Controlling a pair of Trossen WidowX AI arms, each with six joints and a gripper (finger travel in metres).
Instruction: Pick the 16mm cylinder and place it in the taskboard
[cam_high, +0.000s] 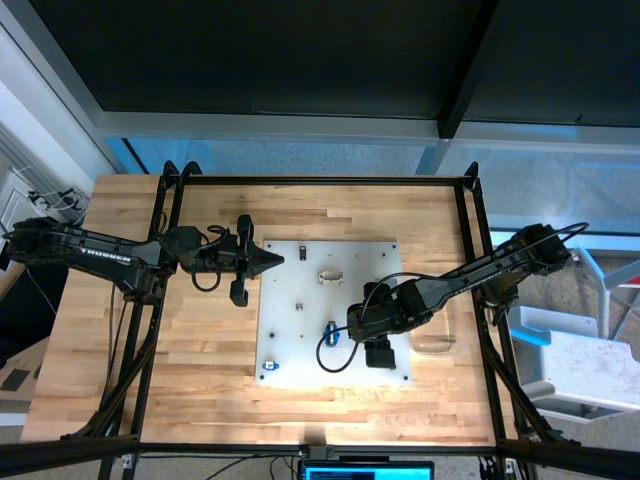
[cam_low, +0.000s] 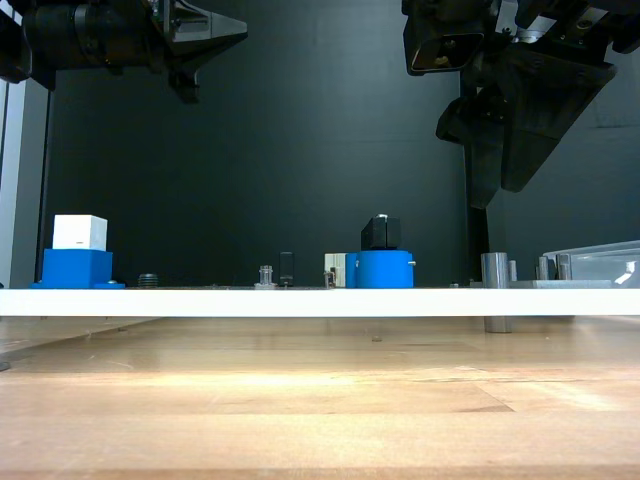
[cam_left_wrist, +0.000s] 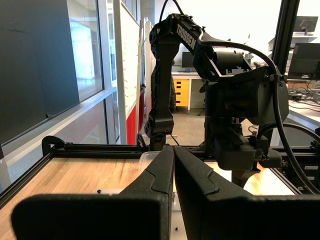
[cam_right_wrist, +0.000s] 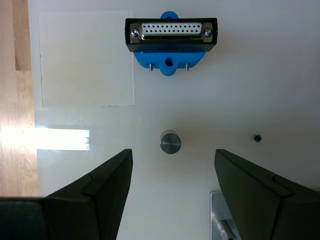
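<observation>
16mm cylinder (cam_right_wrist: 170, 142) stands upright on the taskboard (cam_right_wrist: 280, 75), its round top facing the right wrist camera. It sits in open white plate, with a multi-pin connector on a blue mount (cam_right_wrist: 171, 35) well ahead of it and a small hole (cam_right_wrist: 257, 137) off to one side. In the low view it rises proud of the plate, and a grey stub shows beneath the plate's edge in line with it. That suggests it sits in a hole, though I cannot tell how deep. The right gripper (cam_low: 497, 165) hangs well above it, pointing down, with its fingers (cam_right_wrist: 107, 185) spread wide and nothing between them. The peg lies on the line between them but is touched by neither. The left gripper (cam_left_wrist: 173, 150) is parked high over the board's left edge, its fingers pressed together and empty. The main risk, as I judge it, is in any descent. The peg is far smaller than the opening, so a small sideways error could bring one finger down on its top. A finger could also strike its side before the other arrives, tipping or jamming it. Smooth metal could also slip or twist out of a shallow pinch. If the peg is in fact only half seated, a careless sideways withdrawal could catch and lever it. The clear tray (cam_high: 437, 335) beside the board is a lesser hazard for the arm.
</observation>
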